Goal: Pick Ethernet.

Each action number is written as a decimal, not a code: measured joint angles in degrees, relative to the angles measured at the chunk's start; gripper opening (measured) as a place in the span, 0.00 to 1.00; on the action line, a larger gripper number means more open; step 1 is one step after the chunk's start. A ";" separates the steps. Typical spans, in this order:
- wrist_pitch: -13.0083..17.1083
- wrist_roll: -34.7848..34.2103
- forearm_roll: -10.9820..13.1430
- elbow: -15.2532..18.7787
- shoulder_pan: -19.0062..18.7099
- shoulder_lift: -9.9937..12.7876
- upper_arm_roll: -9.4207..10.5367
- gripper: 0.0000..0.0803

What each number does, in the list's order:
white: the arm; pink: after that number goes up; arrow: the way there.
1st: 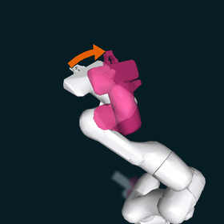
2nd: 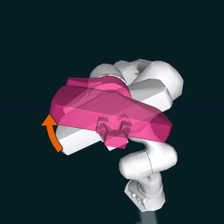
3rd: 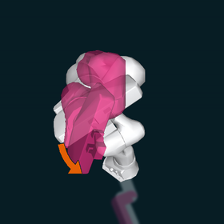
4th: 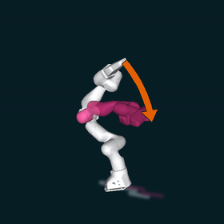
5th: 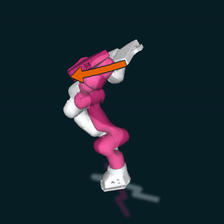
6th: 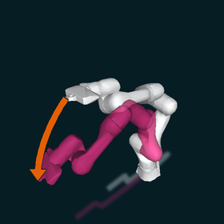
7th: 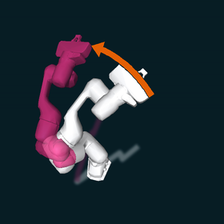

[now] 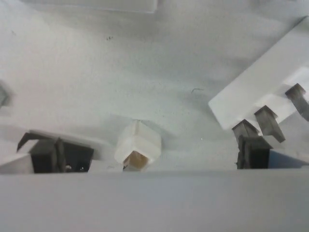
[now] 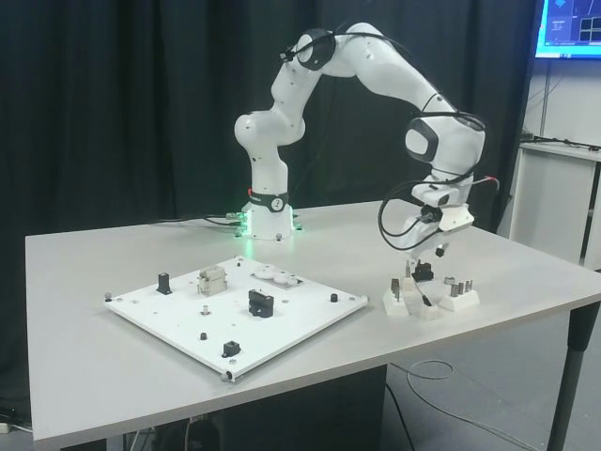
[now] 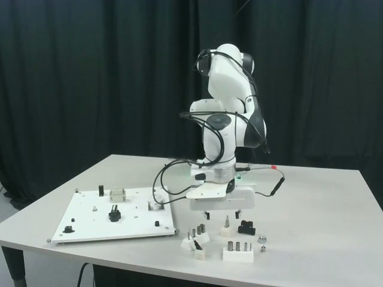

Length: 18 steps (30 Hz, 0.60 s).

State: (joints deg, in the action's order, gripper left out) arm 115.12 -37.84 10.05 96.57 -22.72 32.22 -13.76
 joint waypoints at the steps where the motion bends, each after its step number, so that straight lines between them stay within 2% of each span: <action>1: -0.07 -0.18 0.00 -0.06 0.01 0.00 0.00 0.99; 12: -2.55 -5.47 -0.06 -0.94 0.34 -0.09 -0.20 1.00; 18: -4.51 -9.75 -1.40 -0.98 0.62 -0.69 -0.27 1.00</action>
State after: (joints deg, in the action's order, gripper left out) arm 110.61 -47.59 8.65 95.59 -22.10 31.53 -14.04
